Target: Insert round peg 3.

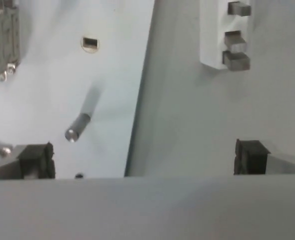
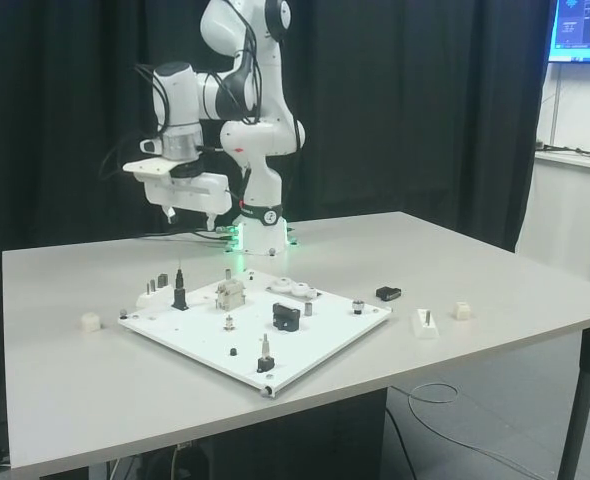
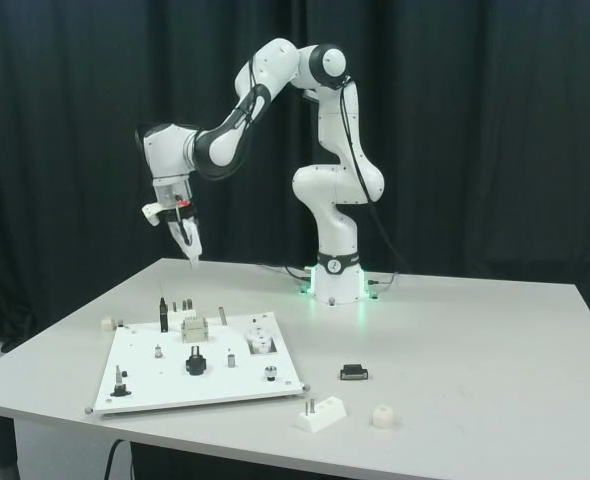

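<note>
Arm is parked high over the far left of the white board [image 2: 305,345], pincer [image 3: 191,243] pointing down and well above everything. In the wrist view both fingertips [image 1: 36,159] sit far apart at the lower edges of the frame with nothing between them, so the pincer is wide open and empty. Looks like an approach pose: height keeps it out of the way of the tall black post [image 2: 179,290] and the other fixtures standing on the board.

Wrist camera looks straight down past the board's edge onto the grey worktop [image 2: 495,270]. A round metal peg [image 1: 80,125] stands on the board left of centre in that frame, seen nearly end-on. I can't say from here whether it is peg 3; several similar small pegs stand across the board in both room views. Upper right of the wrist frame shows a white holder block [image 1: 220,35] with grey square pieces, lying on the worktop just beside the board.

Lower right of the second room view: another white block carrying a pin [image 3: 320,412], a small white cube [image 3: 382,416] and a black part [image 3: 354,373], all off the board.

My read: nothing grasped yet, task at its start. Next move needs a descent centred on the right peg.
</note>
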You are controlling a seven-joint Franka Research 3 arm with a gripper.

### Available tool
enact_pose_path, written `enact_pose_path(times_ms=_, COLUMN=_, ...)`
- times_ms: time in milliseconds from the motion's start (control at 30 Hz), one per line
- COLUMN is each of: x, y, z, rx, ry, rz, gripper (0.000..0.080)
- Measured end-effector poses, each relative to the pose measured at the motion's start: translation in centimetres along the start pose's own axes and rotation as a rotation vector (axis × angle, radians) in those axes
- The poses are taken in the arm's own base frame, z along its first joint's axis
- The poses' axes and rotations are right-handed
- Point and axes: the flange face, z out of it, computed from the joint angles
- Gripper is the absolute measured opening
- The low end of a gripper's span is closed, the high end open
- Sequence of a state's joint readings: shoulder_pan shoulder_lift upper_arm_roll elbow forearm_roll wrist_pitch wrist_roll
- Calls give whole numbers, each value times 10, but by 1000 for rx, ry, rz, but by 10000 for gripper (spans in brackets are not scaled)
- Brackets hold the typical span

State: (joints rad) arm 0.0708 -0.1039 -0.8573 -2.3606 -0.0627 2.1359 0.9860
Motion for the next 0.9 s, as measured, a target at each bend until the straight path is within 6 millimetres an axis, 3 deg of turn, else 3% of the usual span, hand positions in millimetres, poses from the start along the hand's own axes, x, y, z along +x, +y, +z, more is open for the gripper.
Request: enact_pose_path(times_ms=900, x=-18, y=-11, z=62, rx=-62, ry=-34, rz=58, gripper=800)
